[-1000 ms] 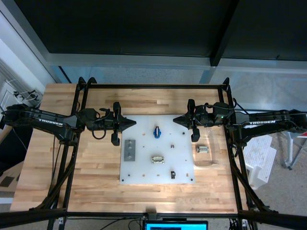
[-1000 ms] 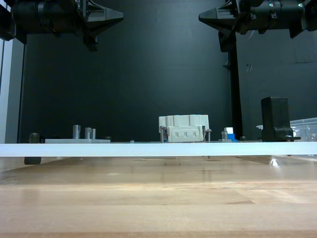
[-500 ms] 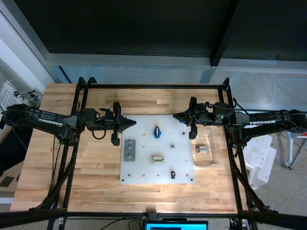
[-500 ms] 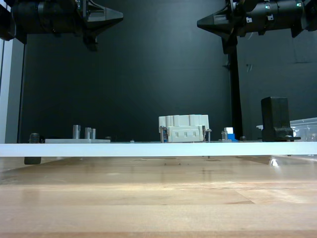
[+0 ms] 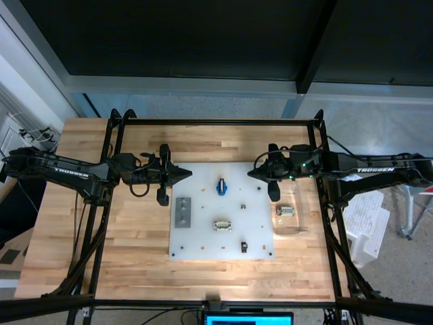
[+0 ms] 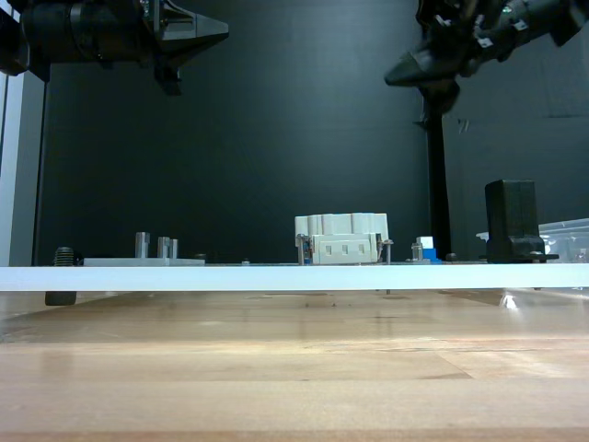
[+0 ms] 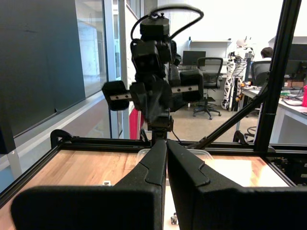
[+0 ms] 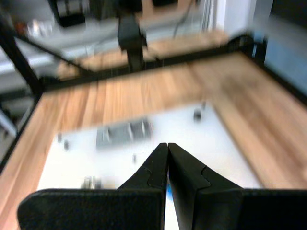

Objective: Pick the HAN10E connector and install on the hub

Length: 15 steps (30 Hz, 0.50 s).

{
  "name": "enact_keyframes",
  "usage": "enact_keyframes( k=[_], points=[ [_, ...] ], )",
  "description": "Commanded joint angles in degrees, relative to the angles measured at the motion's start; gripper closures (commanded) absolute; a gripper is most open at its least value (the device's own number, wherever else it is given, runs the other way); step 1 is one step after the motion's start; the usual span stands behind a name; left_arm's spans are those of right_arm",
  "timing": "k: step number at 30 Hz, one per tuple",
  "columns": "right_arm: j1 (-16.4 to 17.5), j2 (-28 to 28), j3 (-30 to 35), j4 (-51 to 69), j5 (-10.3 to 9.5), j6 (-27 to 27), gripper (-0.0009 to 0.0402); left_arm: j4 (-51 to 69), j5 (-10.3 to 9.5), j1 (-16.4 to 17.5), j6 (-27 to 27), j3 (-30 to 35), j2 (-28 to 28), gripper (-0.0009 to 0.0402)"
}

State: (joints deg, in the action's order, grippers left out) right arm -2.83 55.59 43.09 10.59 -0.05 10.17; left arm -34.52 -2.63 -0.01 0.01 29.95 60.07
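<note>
Right gripper [image 5: 251, 174] now nose-down above board [image 5: 203, 237]; left gripper [image 5: 190, 173] aloft opposite.

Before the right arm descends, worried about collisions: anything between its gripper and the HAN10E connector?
Nothing visible. Right gripper hovers over the board's far right corner; the HAN10E connector lies uncovered in the clear tray alongside. Left gripper hovers over its far left corner.

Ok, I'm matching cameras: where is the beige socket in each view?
High: socket on the white board, nearer than left gripper and right gripper, both shut at its far corners.
Low: socket centre, grippers overhead.
Left wrist: not seen.
Right wrist: socket blurred, nearer than grey block.
Shared landmark: white board.
</note>
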Motion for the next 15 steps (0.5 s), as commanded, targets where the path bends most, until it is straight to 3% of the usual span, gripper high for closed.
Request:
enact_keyframes(
  k=[1, 9, 15],
  points=[
    [1.3, 0.1, 1.6, 6.6, 2.49, 1.1, 0.0393, 0.0, 0.00, 0.0, 0.0, 0.0, 0.0, 0.0393],
    [4.9, 0.1, 3.6, 21.0, 3.50, 4.5, 0.0389, 0.0, 0.02, 0.0, 0.0, 0.0, 0.0, 0.0393],
    [7.8, 0.1, 4.7, 31.9, 3.52, 6.1, 0.0343, 0.0, 0.00, 0.0, 0.0, 0.0, 0.0, 0.0393]
  ],
)
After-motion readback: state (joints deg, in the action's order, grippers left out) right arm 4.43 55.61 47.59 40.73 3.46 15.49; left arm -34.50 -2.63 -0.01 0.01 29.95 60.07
